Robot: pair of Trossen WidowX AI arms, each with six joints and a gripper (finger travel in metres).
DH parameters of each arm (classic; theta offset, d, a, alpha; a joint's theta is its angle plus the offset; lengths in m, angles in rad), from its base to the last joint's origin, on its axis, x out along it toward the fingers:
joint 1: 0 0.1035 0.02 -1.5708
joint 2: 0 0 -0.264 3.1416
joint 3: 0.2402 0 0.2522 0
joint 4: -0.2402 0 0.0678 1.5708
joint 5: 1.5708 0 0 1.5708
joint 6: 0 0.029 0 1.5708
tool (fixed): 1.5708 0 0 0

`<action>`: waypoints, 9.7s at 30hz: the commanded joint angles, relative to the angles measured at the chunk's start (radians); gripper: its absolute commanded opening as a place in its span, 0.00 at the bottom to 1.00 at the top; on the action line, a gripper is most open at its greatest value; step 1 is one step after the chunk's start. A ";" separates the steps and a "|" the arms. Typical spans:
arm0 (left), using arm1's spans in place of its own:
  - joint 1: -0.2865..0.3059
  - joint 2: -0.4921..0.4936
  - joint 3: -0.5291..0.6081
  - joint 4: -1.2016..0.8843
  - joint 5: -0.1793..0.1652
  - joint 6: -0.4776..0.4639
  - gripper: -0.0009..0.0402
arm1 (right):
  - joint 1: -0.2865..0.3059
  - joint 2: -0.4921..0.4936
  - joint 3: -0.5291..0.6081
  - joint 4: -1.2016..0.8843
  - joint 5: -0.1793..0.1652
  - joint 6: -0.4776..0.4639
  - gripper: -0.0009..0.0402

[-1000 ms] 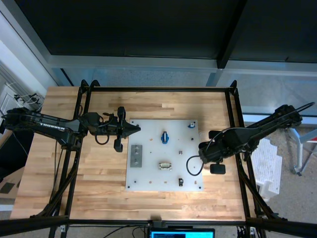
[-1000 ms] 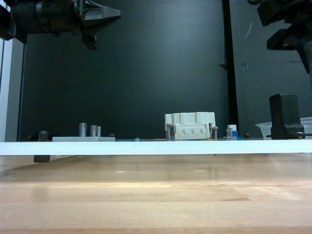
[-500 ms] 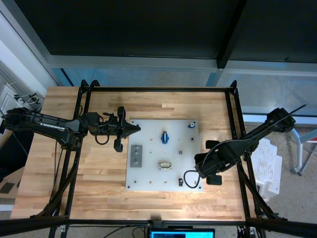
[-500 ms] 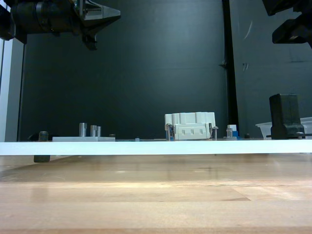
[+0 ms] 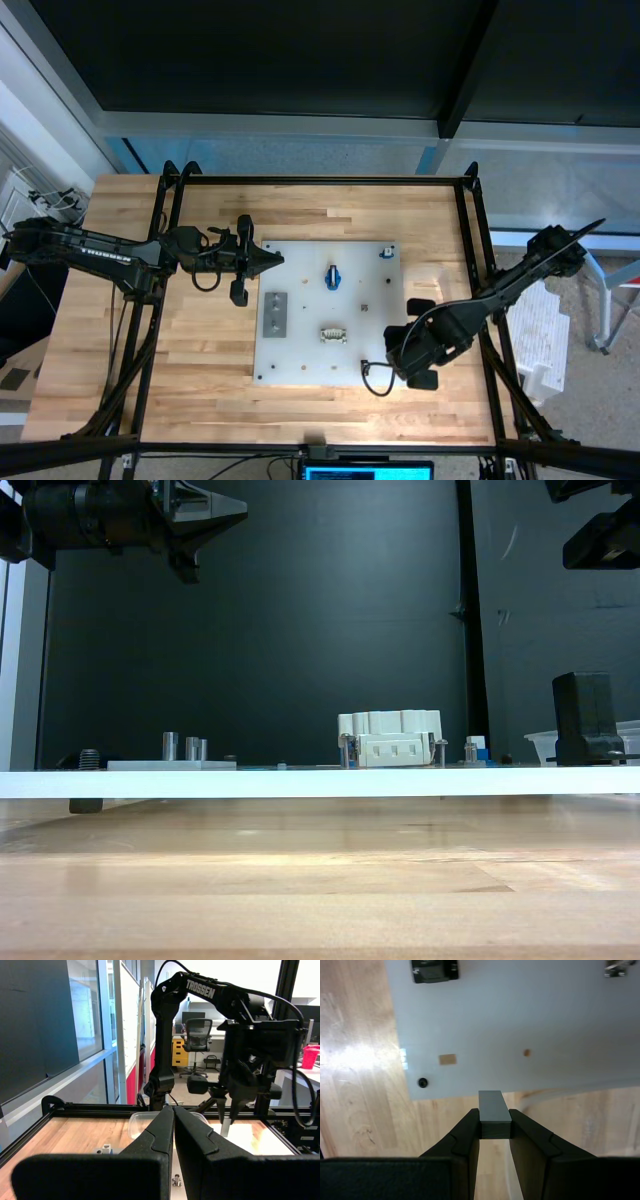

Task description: Pick the 16mm bar and install on taskboard

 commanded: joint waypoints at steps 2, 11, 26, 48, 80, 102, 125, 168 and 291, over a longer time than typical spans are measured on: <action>0.000 0.000 0.000 0.000 0.000 0.000 0.02 | 0.009 0.029 0.028 0.003 0.001 0.000 0.03; 0.000 0.000 0.000 0.000 0.000 0.000 0.02 | 0.023 0.091 0.056 0.042 -0.005 -0.002 0.03; 0.000 0.000 0.000 0.000 0.000 0.000 0.02 | 0.028 0.154 0.058 0.094 -0.029 -0.004 0.03; 0.000 0.000 0.000 0.000 0.000 0.000 0.02 | 0.036 0.193 0.056 0.098 -0.012 -0.005 0.03; 0.000 0.000 0.000 0.000 0.000 0.000 0.02 | 0.044 0.204 -0.011 0.195 -0.014 -0.003 0.03; 0.000 0.000 0.000 0.000 0.000 0.000 0.02 | 0.044 0.204 -0.023 0.195 -0.014 -0.003 0.03; 0.000 0.000 0.000 0.000 0.000 0.000 0.02 | 0.044 0.195 -0.019 0.193 -0.014 -0.002 0.52; 0.000 0.000 0.000 0.000 0.000 0.000 0.02 | 0.043 -0.039 -0.019 0.096 -0.014 -0.004 0.74; 0.000 0.000 0.000 0.000 0.000 0.000 0.02 | -0.630 -0.600 -0.647 1.548 -0.075 -0.581 0.02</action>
